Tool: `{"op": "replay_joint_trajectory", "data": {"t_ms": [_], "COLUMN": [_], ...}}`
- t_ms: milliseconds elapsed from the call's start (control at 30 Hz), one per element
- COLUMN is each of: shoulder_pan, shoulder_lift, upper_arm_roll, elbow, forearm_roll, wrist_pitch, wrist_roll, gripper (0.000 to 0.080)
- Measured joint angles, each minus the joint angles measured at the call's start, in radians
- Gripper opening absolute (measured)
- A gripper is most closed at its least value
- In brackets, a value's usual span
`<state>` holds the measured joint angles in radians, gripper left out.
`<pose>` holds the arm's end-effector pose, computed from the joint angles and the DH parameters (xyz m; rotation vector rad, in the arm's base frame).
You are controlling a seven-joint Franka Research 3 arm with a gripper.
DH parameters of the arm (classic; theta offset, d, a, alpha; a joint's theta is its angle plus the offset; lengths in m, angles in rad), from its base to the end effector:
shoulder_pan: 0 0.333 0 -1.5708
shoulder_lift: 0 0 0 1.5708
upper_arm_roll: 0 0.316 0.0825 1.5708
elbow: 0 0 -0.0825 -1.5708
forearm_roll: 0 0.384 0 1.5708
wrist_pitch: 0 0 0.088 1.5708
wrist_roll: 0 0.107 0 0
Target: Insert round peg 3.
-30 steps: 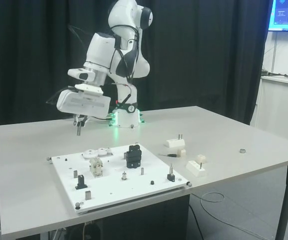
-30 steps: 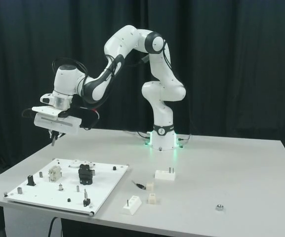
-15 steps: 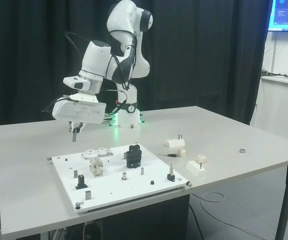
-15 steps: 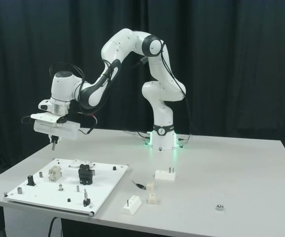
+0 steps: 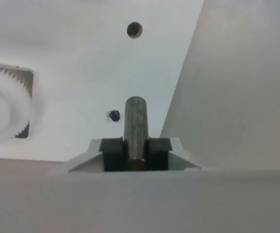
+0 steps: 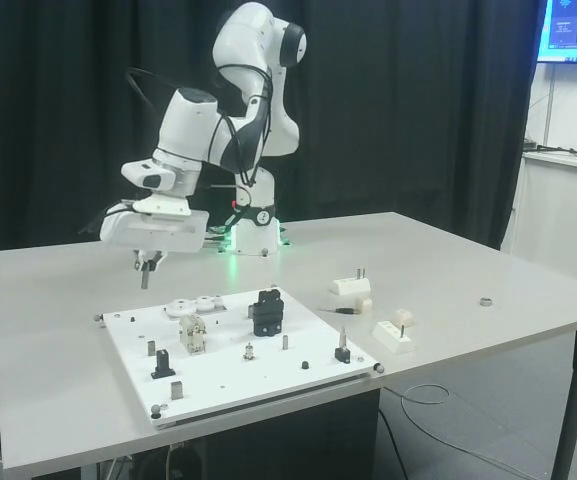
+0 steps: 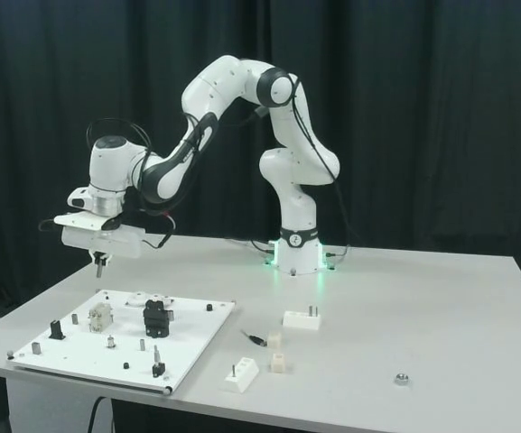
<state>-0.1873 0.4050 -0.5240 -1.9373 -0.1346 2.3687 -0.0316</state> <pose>0.4845 -0.3964 0.3096 2.7366 -0.7619 -0.0572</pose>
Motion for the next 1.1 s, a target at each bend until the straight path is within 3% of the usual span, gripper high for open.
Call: {"op": "replay_joint_trajectory", "data": {"t_ms": [300,667,1100], "shoulder_pan": [-0.013,-0.029,-0.052], "shoulder_lift": [0.044,0.124,0.215], "upper_arm_roll": [0.0,0.001,0.007], "elbow": [0.047,0.137,0.253], "forearm_roll": [0.054,0.106,0.164], "wrist_pitch": [-0.029,-0.069,-0.157], "wrist_roll": [0.0,0.0,-0.008], "gripper": [0.0106,0.0106,0.0106]}}
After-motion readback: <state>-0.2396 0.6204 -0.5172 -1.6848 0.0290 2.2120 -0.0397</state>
